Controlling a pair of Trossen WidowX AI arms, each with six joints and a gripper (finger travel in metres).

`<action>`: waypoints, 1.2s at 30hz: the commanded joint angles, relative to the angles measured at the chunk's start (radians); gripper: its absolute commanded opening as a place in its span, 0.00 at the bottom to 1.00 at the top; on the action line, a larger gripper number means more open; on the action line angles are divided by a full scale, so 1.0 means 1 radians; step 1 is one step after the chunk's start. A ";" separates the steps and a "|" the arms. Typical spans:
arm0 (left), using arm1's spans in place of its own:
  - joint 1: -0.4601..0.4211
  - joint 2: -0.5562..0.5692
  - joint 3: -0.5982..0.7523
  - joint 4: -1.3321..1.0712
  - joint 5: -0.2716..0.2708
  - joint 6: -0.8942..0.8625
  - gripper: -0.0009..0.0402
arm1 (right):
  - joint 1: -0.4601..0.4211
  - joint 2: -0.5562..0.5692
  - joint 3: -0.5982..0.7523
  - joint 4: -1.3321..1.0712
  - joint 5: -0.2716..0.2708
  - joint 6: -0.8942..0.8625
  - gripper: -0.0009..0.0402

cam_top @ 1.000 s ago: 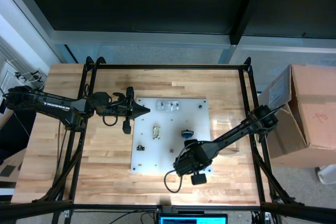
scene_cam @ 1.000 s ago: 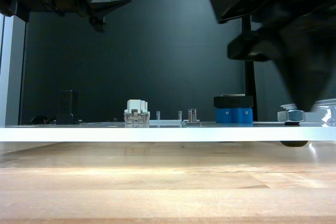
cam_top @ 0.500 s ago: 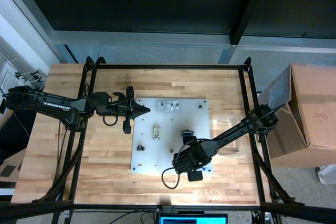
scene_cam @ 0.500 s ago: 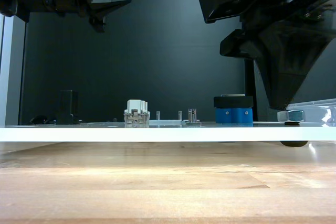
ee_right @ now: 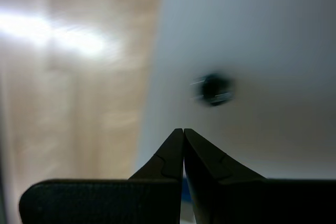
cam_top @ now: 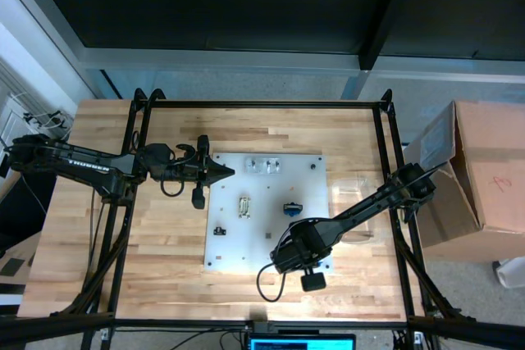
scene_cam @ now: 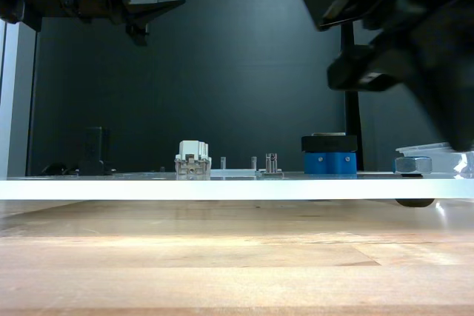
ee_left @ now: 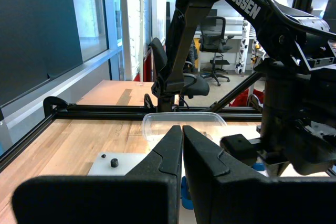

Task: Pick the M12 nut and place it on its threads and fasten

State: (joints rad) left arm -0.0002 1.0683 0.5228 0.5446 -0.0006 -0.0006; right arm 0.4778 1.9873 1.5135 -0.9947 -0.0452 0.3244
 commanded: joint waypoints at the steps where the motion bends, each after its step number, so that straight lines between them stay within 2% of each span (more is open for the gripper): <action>1: 0.000 0.000 0.000 0.000 0.000 0.000 0.02 | -0.002 0.000 0.000 -0.003 0.145 0.033 0.02; 3: 0.000 0.000 0.000 0.000 0.000 0.000 0.02 | -0.002 0.003 0.000 -0.001 0.183 0.037 0.02; 13: 0.000 0.000 0.000 0.000 0.000 0.000 0.02 | -0.001 0.017 0.000 0.022 0.167 0.037 0.02; 14: 0.000 0.000 0.000 0.000 0.000 0.000 0.02 | -0.001 0.017 0.000 0.026 0.137 0.034 0.02; 15: 0.000 0.000 0.000 0.000 0.000 0.000 0.02 | -0.001 0.017 0.000 0.029 0.083 0.031 0.02; 18: 0.000 0.000 0.000 0.000 0.000 0.000 0.02 | -0.002 0.017 0.000 0.039 -0.164 -0.027 0.02; 19: 0.000 0.000 0.000 0.000 0.000 0.000 0.02 | -0.001 0.017 0.000 0.037 -0.222 -0.039 0.02; 20: 0.000 0.000 0.000 0.000 0.000 0.000 0.02 | -0.001 0.017 0.000 0.034 -0.257 -0.046 0.02; 21: 0.000 0.000 0.000 0.000 0.000 0.000 0.02 | -0.002 0.016 0.000 0.030 -0.266 -0.045 0.02; 24: 0.000 0.000 0.000 0.000 0.000 0.000 0.02 | -0.002 0.012 0.000 0.019 -0.241 -0.041 0.02; 26: 0.000 0.000 0.000 0.000 0.000 0.000 0.02 | -0.001 0.012 0.000 0.017 -0.201 -0.041 0.02; 28: 0.000 0.000 0.000 0.000 0.000 0.000 0.02 | -0.001 0.011 0.000 0.014 -0.129 -0.021 0.02; 32: 0.000 0.000 0.000 0.000 0.000 0.000 0.02 | -0.001 0.011 0.007 0.008 0.052 0.042 0.02; 34: 0.000 0.000 0.000 0.000 0.000 0.000 0.02 | -0.001 0.011 0.007 0.008 0.106 0.059 0.02; 36: 0.000 0.000 0.000 0.000 0.000 0.000 0.02 | -0.001 0.011 0.007 0.010 0.116 0.062 0.02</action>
State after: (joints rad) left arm -0.0002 1.0683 0.5228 0.5446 -0.0002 -0.0010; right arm 0.4759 1.9987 1.5196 -0.9863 0.0662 0.3828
